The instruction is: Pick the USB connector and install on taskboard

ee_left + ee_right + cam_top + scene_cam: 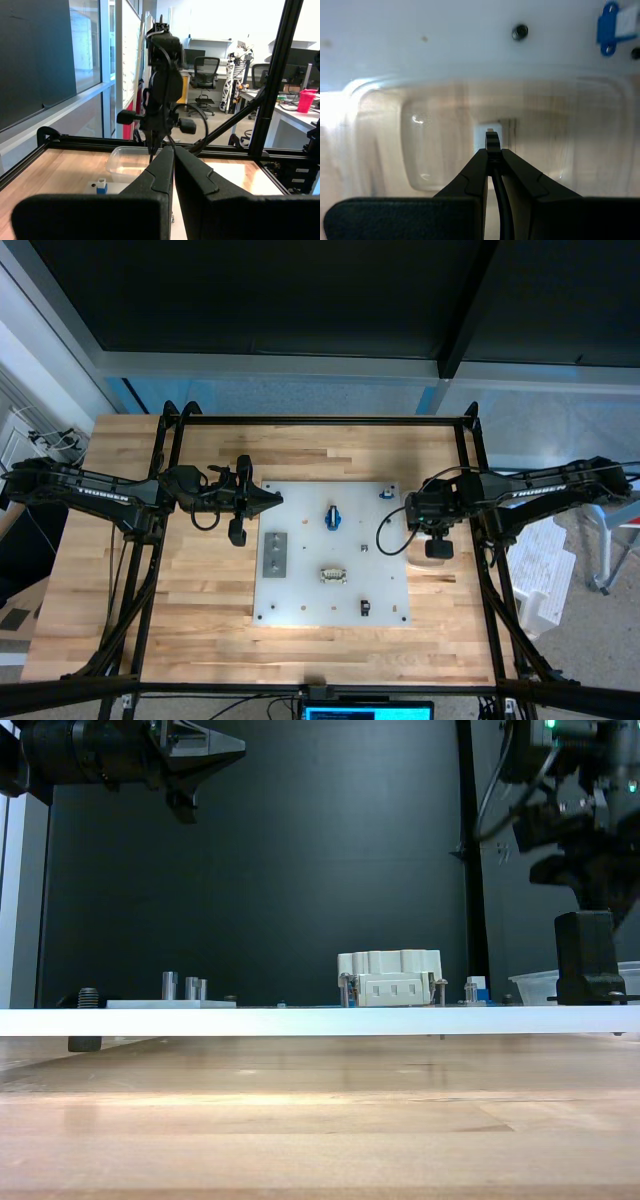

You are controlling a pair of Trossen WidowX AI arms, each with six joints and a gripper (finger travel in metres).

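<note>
Your right gripper (491,150) is pinched shut on the USB connector (492,141), above the tray (375,150). The taskboard (300,590) lies at its nine o'clock. Your left gripper (275,498), closed and empty, hovers over the board's ten o'clock corner.

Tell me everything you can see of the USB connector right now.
The USB connector is a tiny black plug pinched at the shut tips of the right gripper. A thin dark cable seems to trail back between them. It sits over a clear tray beside the taskboard. The left gripper, shut, hovers apart.
</note>
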